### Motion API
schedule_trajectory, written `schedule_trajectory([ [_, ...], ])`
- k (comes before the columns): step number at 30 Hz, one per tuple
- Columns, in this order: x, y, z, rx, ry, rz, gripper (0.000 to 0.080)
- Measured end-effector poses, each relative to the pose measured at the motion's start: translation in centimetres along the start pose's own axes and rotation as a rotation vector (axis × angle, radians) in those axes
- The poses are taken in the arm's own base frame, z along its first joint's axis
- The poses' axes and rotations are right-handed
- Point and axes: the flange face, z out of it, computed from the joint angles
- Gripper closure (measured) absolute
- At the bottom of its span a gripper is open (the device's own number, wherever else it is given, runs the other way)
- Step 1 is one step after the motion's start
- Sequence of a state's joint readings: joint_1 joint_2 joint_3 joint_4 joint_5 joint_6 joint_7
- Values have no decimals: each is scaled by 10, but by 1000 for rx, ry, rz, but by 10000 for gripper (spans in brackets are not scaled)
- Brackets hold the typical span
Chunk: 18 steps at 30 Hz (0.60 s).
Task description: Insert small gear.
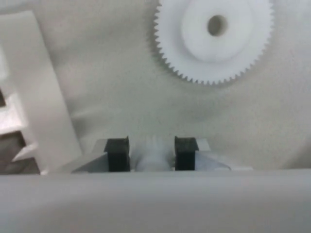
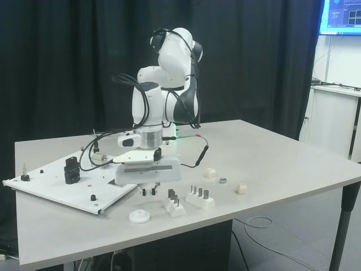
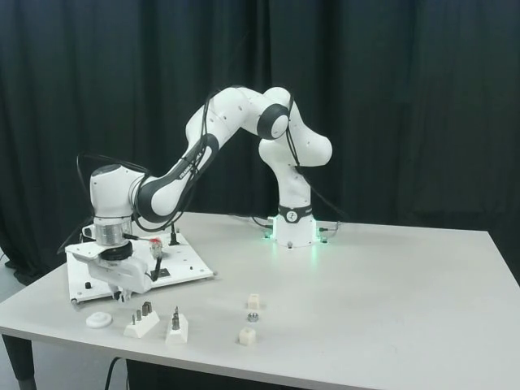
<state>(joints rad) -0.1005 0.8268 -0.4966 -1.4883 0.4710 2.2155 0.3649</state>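
In the wrist view my gripper (image 1: 151, 154) is shut on a small white gear (image 1: 152, 156), which shows between the two black pads (image 1: 118, 153). A large white gear (image 1: 214, 36) with a centre hole lies flat on the grey table beyond the fingers. From the room views, the gripper (image 2: 149, 192) hangs just above the table by the front edge of the white assembly board (image 2: 62, 186). The large gear (image 2: 139, 215) lies on the table just in front of it. In the second room view the gripper (image 3: 127, 296) is above and beside the large gear (image 3: 99, 320).
Two white holders with grey pegs (image 2: 175, 206) (image 2: 201, 197) stand close to the gripper. Further along the table lie two small white blocks (image 2: 210, 173) (image 2: 241, 188) and a small ring (image 2: 223, 180). A black part (image 2: 71, 169) and pegs stand on the board. A cable (image 2: 197, 155) runs across the table.
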Motion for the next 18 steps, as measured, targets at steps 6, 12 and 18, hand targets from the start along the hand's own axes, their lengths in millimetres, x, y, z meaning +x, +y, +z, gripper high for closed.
schedule_trajectory([
  [6,4,3,-4,-1,10,40,607],
  [12,9,8,-8,-5,19,73,607],
  [18,14,17,-14,-15,17,110,607],
])
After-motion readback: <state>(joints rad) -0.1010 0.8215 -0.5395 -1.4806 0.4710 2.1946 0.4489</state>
